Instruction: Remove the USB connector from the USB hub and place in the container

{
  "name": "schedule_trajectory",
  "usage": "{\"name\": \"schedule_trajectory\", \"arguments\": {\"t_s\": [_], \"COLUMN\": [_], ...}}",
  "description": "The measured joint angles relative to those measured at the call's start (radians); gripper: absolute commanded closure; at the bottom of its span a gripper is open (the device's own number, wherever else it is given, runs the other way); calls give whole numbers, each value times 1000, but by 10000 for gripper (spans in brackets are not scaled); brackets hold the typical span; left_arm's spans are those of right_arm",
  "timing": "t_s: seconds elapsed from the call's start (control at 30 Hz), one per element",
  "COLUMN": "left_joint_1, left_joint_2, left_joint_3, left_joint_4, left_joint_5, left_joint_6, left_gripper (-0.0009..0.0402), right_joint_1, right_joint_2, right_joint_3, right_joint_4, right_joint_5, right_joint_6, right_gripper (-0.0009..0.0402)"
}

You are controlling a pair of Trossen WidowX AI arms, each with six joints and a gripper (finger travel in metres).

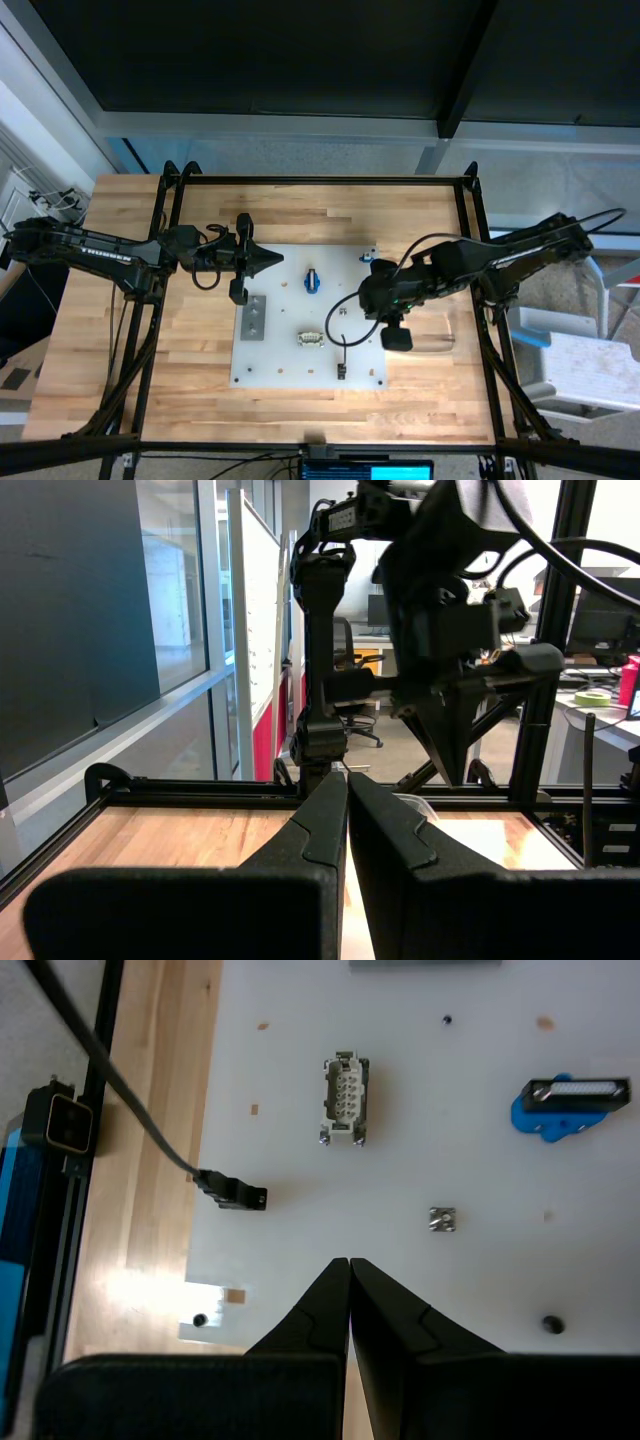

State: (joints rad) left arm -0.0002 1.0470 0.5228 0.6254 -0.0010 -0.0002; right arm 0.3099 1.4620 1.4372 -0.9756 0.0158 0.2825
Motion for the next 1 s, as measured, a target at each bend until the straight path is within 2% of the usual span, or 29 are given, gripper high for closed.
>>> {"name": "schedule_trajectory", "arguments": {"t_s": [0.23,0.33,0.43,0.53,0.7,0.77,1.0], "left_joint_1": [0,0,0,0,0,0,0], "left_joint_2": [0,0,0,0,0,0,0], "left_joint_3": [0,0,0,0,0,0,0], "left_joint_4": [0,0,0,0,0,0,0], "left_joint_5": [0,0,0,0,0,0,0], "left_joint_6": [0,0,0,0,0,0,0], "left_gripper": [392,392,392,392,393,392,393], "right_joint_1": [69,101,133,163,190,203,235], "right_joint_2": [93,106,121,147,188,198,245], "right_joint_3": [58,60,60,60,60,60,60], "right_joint_4": [-58,-60,-60,-60,-52,-39,32], "right_joint_5": [21,43,52,77,102,122,130], "right_joint_6": [103,150,178,196,235,238,269], "right_gripper": [393,393,393,393,390,377,281]}}
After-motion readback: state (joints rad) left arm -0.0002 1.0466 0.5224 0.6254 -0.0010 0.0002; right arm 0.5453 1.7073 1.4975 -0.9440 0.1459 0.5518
